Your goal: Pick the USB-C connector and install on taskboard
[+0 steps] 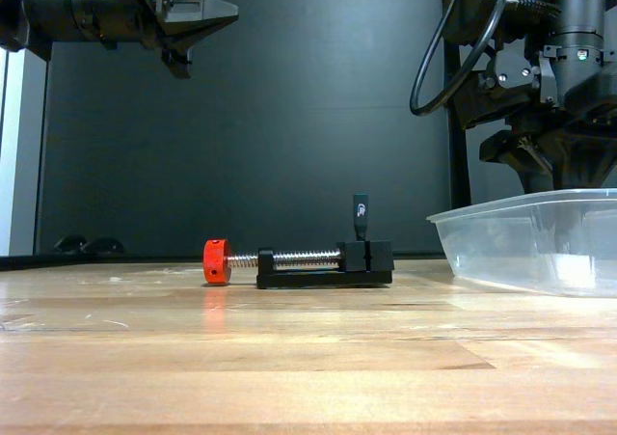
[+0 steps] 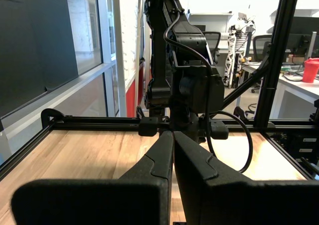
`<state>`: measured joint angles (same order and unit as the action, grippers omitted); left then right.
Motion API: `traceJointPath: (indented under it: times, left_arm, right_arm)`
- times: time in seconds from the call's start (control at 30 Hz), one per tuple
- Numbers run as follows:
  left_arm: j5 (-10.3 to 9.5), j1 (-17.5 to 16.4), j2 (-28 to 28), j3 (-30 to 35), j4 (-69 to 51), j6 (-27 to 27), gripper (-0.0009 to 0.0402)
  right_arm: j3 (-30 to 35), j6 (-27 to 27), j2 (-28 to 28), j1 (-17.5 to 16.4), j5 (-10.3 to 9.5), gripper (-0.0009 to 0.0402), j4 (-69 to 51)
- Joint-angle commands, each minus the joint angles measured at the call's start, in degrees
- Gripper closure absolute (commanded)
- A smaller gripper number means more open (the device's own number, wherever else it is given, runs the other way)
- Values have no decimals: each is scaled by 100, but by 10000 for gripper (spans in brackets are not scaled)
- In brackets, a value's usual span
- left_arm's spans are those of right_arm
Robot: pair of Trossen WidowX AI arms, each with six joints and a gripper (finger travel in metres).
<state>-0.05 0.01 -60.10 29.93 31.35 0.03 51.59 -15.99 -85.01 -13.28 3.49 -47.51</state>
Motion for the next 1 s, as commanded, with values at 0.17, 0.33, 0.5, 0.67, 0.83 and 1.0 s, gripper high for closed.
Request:
traceJointPath:
  times: [0.17,0.33,0.5,0.67,0.83,1.0]
  left_arm:
    - [2,-2,-2,2,2,0,393]
    - [2,-2,0,2,2,0,393]
    - [2,-2,0,2,0,0,393]
    - [2,-2,-2,2,0,0,393]
    - [2,0,-2,2,2,0,393]
    - [2,0,-2,2,0,0,393]
  right_arm:
    - [-4,-4,0,-7,0,307,4]
    - [-4,-7,2,-9,0,348,4]
    - [-4,-7,4,-11,-2,394,7]
    - [-4,-11,4,-15,-4,389,7]
    - [-2,-22,50,-26,-55,392,0]
    - [76,-28,142,-28,-55,393,-155]
